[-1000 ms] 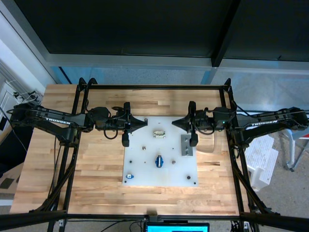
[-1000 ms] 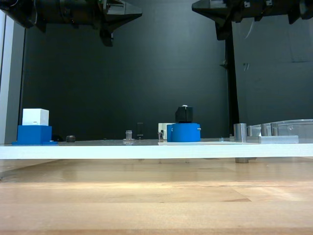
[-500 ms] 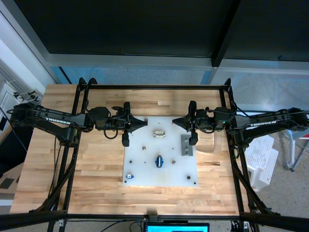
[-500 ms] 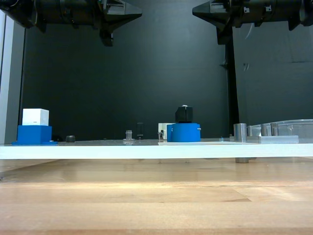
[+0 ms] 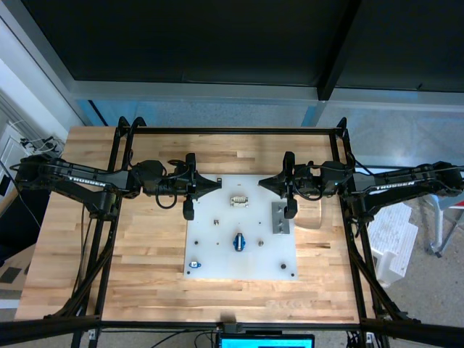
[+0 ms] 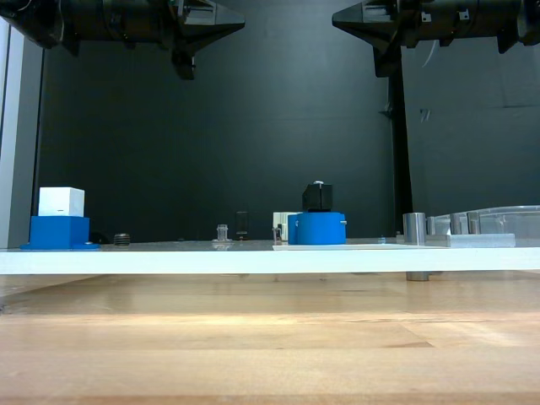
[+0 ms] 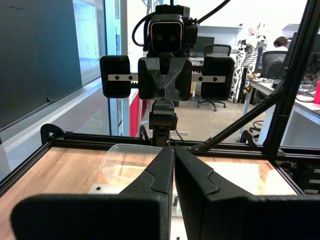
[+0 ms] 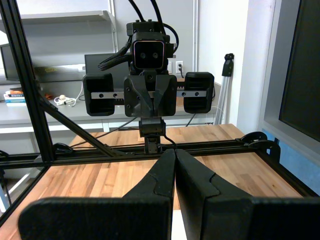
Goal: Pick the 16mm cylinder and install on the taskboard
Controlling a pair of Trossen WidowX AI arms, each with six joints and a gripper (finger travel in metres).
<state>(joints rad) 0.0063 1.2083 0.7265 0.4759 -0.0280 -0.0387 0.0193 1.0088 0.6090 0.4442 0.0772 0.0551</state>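
The white taskboard (image 5: 217, 250) lies mid-table, carrying a grey metal block (image 5: 280, 217) and a blue fitting (image 5: 238, 243). My left gripper (image 5: 219, 185) hangs high over the board's far left edge, shut and holding nothing. My right gripper (image 5: 260, 183) faces it from the right, also shut and holding nothing. Each wrist view looks past its own closed fingers, left (image 7: 174, 165) and right (image 8: 175, 165), at the other arm. In the low view a short metal cylinder (image 6: 414, 228) stands at the board's right. I cannot tell whether it is the 16mm cylinder.
A clear plastic tray (image 5: 313, 214) sits on the wood just right of the board, under the right arm. A blue base with a white cube (image 6: 60, 221) stands at the board's left. A black frame (image 5: 232, 131) rings the table.
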